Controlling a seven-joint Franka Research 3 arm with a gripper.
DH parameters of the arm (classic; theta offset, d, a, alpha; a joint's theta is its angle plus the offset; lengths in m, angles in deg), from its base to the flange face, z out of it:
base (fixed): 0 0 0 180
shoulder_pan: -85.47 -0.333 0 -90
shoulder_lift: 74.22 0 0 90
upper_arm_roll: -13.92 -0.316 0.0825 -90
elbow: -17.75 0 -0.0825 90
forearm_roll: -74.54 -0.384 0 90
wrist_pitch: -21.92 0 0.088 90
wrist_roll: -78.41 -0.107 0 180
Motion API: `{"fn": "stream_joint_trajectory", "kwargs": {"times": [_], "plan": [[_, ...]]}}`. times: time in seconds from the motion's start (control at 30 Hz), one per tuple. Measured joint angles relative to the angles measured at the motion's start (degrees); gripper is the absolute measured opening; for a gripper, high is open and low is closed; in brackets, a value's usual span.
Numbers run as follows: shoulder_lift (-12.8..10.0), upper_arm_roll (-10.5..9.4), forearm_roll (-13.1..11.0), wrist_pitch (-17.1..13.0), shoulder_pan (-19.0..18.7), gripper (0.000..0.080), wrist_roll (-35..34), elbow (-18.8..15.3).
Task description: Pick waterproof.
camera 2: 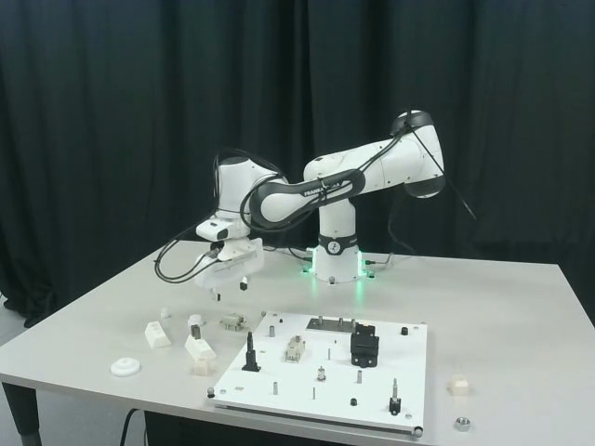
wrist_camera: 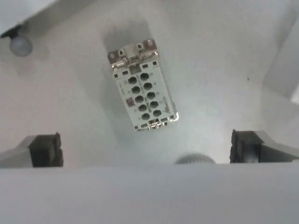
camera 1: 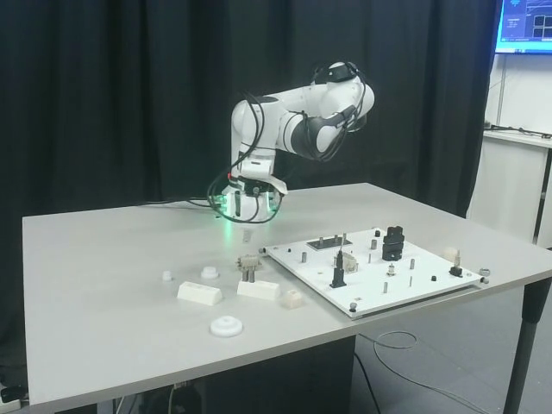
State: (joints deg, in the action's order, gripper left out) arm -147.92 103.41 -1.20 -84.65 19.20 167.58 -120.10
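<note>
A white rectangular connector [wrist_camera: 142,86] with two rows of round sockets and metal clips at both ends lies flat on the grey table [wrist_camera: 70,93]. My gripper [wrist_camera: 145,148] hovers above it, open, with the black fingertips [wrist_camera: 46,150] spread wide and nothing between them. The connector sits off to one side of the midpoint between the fingertips, at a slant. From the first room view the gripper [camera 1: 250,205] hangs low over the table behind the loose parts, above a small pale piece [camera 1: 247,234] that may be this connector. The second room view shows the gripper [camera 2: 230,286] pointing down.
A white board [camera 1: 379,285] with pegs and black fittings lies beside the gripper's spot. Loose white blocks [camera 1: 199,293], a metal piece [camera 1: 249,266] and a white gear [camera 1: 226,326] sit nearer the table's front. A small grey knob [wrist_camera: 21,45] lies near the connector.
</note>
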Motion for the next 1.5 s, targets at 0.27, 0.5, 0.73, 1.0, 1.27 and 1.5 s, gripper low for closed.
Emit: {"fn": "stream_joint_trajectory", "kwargs": {"times": [0.27,0.5,0.73,1.0,1.27,1.5], "plan": [[0.0,-0.19,-0.1,0.0,-0.6,0.0800,5.6,-0.1],[0.1,-0.97,-0.3,0.0,-0.7,0.0800,8.6,-0.3],[0.1,-2.08,-1.6,-0.8,-0.7,0.0800,10.7,-1.1],[0.1,-3.94,-4.8,-2.9,-0.7,0.0800,12.4,-2.2],[0.0,-5.98,-7.4,-4.1,-0.3,0.0800,12.5,-2.6],[-0.1,-7.50,-9.2,-4.7,0.1,0.0800,13.9,-2.5]]}}
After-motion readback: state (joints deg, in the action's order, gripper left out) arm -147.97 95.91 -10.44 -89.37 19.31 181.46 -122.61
